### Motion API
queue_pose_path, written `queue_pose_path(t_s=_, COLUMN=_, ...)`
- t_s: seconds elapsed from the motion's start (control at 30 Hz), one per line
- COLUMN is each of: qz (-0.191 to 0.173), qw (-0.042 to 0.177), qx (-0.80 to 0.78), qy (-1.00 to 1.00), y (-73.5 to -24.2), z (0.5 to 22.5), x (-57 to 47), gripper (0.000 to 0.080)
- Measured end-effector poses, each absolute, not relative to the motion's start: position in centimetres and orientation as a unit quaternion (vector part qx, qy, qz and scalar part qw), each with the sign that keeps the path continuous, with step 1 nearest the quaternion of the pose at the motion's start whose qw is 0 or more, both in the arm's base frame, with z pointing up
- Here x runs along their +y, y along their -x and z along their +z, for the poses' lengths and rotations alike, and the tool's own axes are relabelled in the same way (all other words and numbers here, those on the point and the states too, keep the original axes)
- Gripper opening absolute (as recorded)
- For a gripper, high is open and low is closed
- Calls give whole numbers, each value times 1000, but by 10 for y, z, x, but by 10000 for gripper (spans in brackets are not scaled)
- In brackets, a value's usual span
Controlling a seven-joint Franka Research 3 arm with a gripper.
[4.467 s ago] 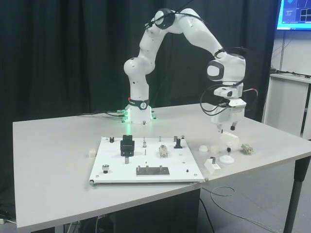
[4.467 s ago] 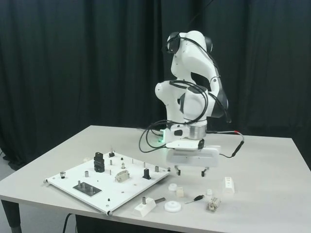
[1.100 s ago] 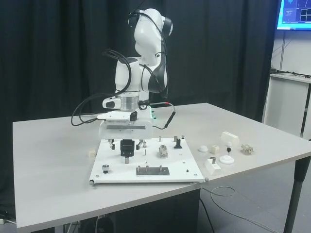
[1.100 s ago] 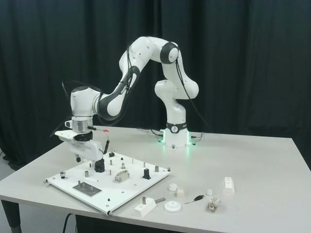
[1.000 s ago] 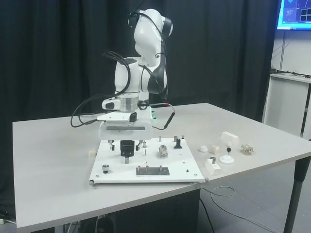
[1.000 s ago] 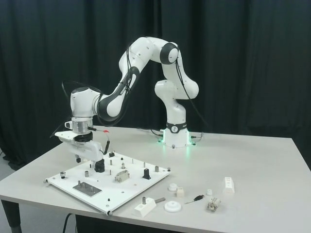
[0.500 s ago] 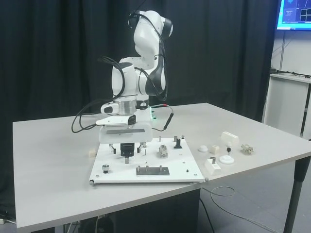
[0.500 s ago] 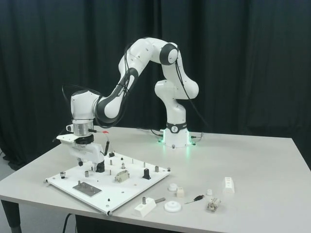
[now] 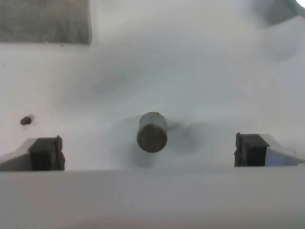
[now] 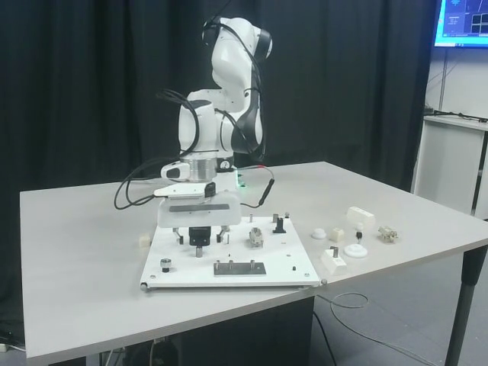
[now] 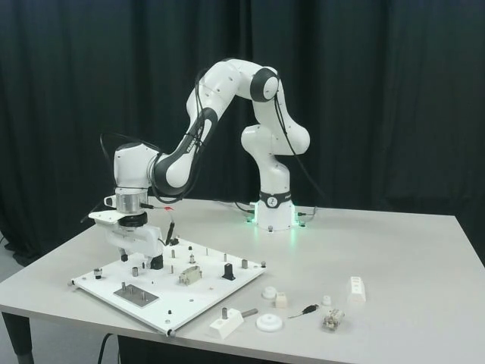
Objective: Remove round peg 4.
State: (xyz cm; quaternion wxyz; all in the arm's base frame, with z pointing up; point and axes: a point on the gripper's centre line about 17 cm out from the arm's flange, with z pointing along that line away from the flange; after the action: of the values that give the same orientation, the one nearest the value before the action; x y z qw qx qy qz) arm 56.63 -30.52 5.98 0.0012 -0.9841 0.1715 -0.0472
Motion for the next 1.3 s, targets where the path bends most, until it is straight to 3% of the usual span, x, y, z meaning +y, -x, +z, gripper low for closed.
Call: queue_pose_path(t_s=1.3, qz=-50, qw=-15, qx=169, qy=984, y=-564, z=45, x=-308, gripper=800)
